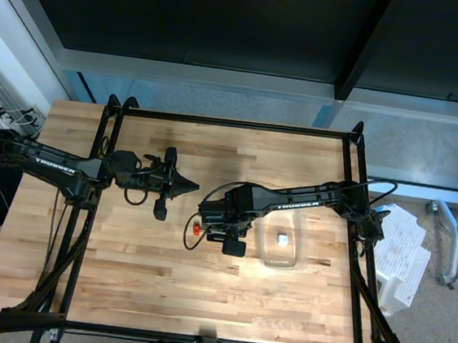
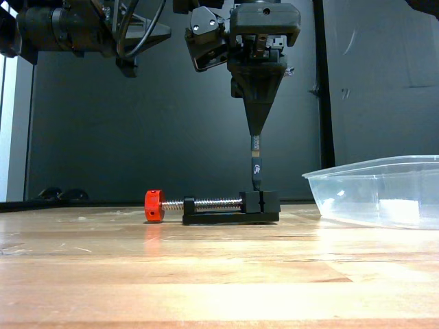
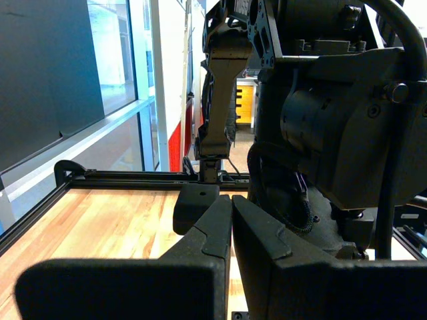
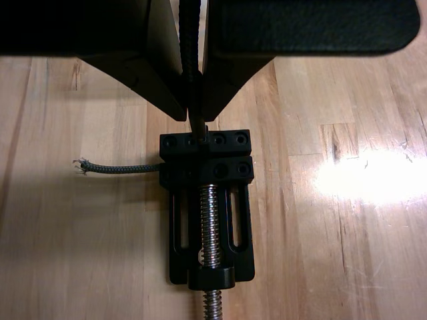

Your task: Pick the USB-C connector and install on taskboard

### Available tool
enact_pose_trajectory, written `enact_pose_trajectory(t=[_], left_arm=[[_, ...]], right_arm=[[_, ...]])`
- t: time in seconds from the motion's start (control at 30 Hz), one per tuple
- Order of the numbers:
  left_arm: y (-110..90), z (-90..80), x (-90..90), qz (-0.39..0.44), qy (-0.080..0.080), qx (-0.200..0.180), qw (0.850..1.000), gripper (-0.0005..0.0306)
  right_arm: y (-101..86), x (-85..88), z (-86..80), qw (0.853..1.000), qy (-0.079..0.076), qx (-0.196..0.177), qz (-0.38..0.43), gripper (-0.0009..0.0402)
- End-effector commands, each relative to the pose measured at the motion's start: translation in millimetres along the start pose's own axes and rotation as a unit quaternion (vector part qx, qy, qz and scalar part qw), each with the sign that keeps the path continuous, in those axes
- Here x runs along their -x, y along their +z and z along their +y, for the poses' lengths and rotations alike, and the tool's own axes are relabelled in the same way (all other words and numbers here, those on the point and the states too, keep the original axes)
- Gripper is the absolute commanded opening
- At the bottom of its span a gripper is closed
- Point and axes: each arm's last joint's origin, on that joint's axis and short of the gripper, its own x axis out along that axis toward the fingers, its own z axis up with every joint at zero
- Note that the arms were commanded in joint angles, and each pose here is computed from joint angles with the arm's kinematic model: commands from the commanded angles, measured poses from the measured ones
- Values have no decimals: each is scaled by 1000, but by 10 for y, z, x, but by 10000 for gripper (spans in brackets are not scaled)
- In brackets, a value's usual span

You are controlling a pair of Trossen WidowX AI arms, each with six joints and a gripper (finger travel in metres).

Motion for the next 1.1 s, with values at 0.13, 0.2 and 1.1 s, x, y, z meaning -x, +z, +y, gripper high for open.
enact_pose_trajectory(t=[0.13,0.2,1.1], left_arm=[[1,0,-1,0,0,0,1000,0],[1,1,-1,0,0,0,1000,0],[1,0,-1,0,0,0,1000,0]], right_arm=[[2,1,3,1000,2,0,0,0],[2,1,3,1000,1,0,0,0],[-4,-24,1,1000,0,8,3,0]])
